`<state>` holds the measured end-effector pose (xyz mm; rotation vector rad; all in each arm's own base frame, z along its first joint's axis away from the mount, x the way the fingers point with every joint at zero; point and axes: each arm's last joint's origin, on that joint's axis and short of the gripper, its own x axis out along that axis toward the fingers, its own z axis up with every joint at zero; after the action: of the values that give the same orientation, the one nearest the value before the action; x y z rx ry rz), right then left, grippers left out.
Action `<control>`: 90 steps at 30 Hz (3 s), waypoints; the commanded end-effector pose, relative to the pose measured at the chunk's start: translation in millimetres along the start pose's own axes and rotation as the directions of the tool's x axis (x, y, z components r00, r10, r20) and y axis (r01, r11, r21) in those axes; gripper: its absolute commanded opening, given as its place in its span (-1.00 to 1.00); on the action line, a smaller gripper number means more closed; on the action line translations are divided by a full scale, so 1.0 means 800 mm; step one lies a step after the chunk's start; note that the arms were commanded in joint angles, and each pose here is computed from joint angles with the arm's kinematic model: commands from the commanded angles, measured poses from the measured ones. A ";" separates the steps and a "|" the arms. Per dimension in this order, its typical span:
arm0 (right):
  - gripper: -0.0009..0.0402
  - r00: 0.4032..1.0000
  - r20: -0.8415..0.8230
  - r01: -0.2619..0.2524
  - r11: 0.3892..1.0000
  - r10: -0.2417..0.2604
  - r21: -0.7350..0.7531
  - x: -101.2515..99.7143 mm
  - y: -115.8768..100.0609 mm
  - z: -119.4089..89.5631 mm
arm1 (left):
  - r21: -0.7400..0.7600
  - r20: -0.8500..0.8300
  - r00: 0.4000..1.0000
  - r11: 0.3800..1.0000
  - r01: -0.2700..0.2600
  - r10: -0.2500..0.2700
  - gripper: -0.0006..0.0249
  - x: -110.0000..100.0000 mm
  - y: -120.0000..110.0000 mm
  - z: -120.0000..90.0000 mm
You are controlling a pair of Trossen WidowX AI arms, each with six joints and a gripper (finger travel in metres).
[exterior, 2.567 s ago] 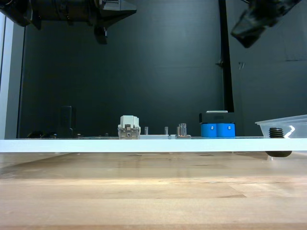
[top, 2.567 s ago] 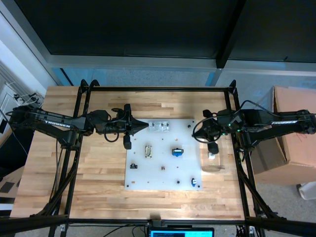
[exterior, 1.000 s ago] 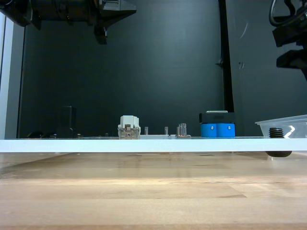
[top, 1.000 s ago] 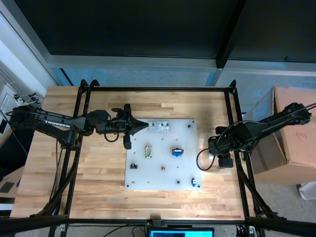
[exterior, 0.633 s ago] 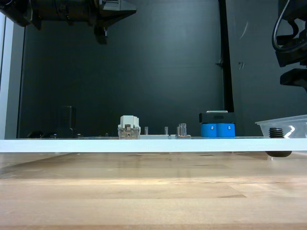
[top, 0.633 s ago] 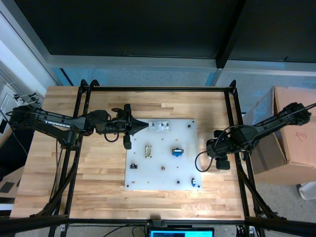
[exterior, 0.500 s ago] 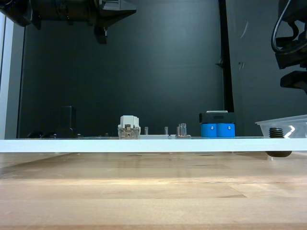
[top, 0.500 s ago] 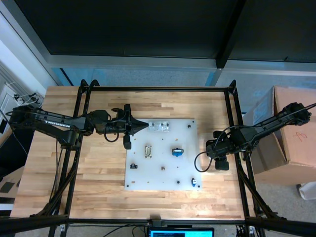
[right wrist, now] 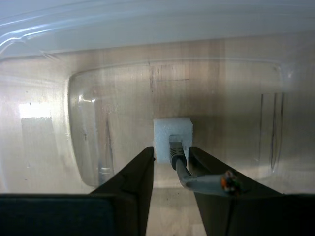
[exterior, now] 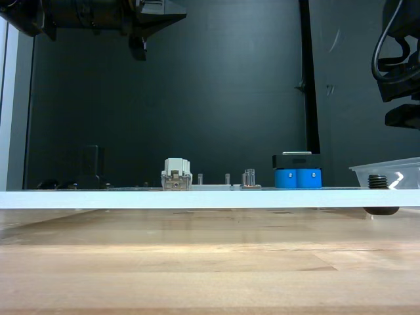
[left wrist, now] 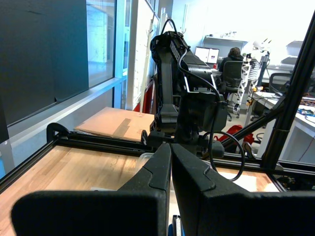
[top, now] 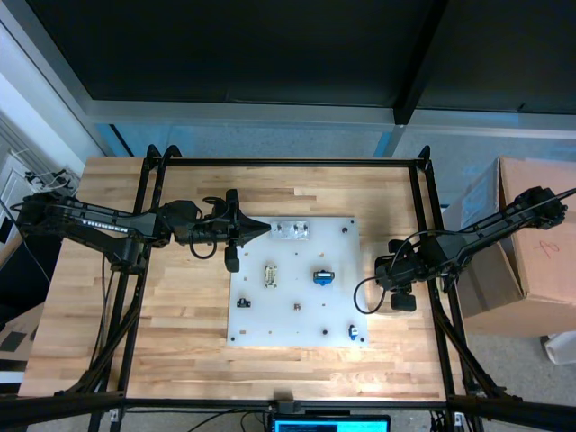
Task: Pick the RJ45 connector and install on the taskboard
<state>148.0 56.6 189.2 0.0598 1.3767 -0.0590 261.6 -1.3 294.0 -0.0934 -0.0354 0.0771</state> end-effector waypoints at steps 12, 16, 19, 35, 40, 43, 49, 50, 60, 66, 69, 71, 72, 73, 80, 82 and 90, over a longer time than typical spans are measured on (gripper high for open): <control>-0.95 1.000 -0.009 0.012 1.000 -0.011 0.011 0.000 -0.001 -0.001 | 0.000 0.000 1.000 1.000 0.000 0.000 -0.95 0.000 0.000 0.000; -0.95 1.000 -0.013 0.010 1.000 -0.010 0.011 0.000 -0.001 -0.002 | 0.000 0.000 1.000 1.000 0.000 0.000 -0.95 0.000 0.000 0.000; -0.96 1.000 -0.019 0.013 1.000 -0.013 0.009 -0.003 -0.001 -0.001 | 0.000 0.000 1.000 1.000 0.000 0.000 -0.95 0.000 0.000 0.000; -0.96 0.999 -0.034 0.014 1.000 -0.015 -0.026 -0.048 0.001 0.010 | 0.000 0.000 1.000 1.000 0.000 0.000 -0.95 0.000 0.000 0.000; -0.96 0.999 -0.043 0.016 1.000 -0.017 -0.027 -0.066 0.001 0.013 | 0.000 0.000 1.000 1.000 0.000 0.000 -0.95 0.000 0.000 0.000; -0.96 0.999 -0.031 0.010 0.999 -0.012 -0.044 -0.074 0.002 0.016 | 0.000 0.000 1.000 1.000 0.000 0.000 -0.95 0.000 0.000 0.000; -0.96 1.000 -0.004 -0.001 0.998 0.001 -0.060 -0.084 0.003 0.021 | 0.000 0.000 1.000 1.000 0.000 0.000 -0.95 0.000 0.000 0.000; -0.96 1.000 -0.002 -0.002 0.998 0.002 -0.060 -0.084 0.003 0.021 | 0.000 0.000 1.000 1.000 0.000 0.000 -0.95 0.000 0.000 0.000; -0.94 0.999 -0.030 -0.018 0.999 0.016 -0.051 -0.080 0.007 0.025 | 0.000 0.000 1.000 1.000 0.000 0.000 -0.95 0.000 0.000 0.000; -0.67 0.999 -0.031 -0.013 1.000 0.013 -0.021 -0.074 0.016 0.042 | 0.000 0.000 1.000 1.000 0.000 0.000 -0.95 0.000 0.000 0.000; -0.61 1.000 -0.026 -0.008 1.000 0.007 -0.020 -0.077 0.024 0.059 | 0.000 0.000 1.000 1.000 0.000 0.000 -0.95 0.000 0.000 0.000; -0.56 1.000 -0.024 -0.010 1.000 0.009 -0.021 -0.079 0.030 0.071 | 0.000 0.000 1.000 1.000 0.000 0.000 -0.95 0.000 0.000 0.000; -0.53 1.000 -0.023 -0.011 1.000 0.010 -0.026 -0.079 0.033 0.078 | 0.000 0.000 1.000 1.000 0.000 0.000 -0.95 0.000 0.000 0.000; -0.48 1.000 -0.020 -0.011 1.000 0.010 -0.028 -0.080 0.037 0.084 | 0.000 0.000 1.000 1.000 0.000 0.000 -0.95 0.000 0.000 0.000; -0.04 1.000 -0.010 -0.015 1.000 0.015 -0.026 -0.079 0.056 0.123 | 0.000 0.000 1.000 1.000 0.000 0.000 -0.95 0.000 0.000 0.000; 0.04 1.000 -0.001 -0.016 1.000 0.016 -0.020 -0.077 0.061 0.132 | 0.000 0.000 1.000 1.000 0.000 0.000 -0.95 0.000 0.000 0.000; 0.11 1.000 0.010 -0.024 1.000 0.024 -0.019 -0.063 0.077 0.161 | 0.000 0.000 1.000 1.000 0.000 0.000 -0.95 0.000 0.000 0.000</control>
<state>265.6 107.2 265.6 0.0586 1.3664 -0.0270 261.6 -1.3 294.0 -0.0938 -0.0354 0.0771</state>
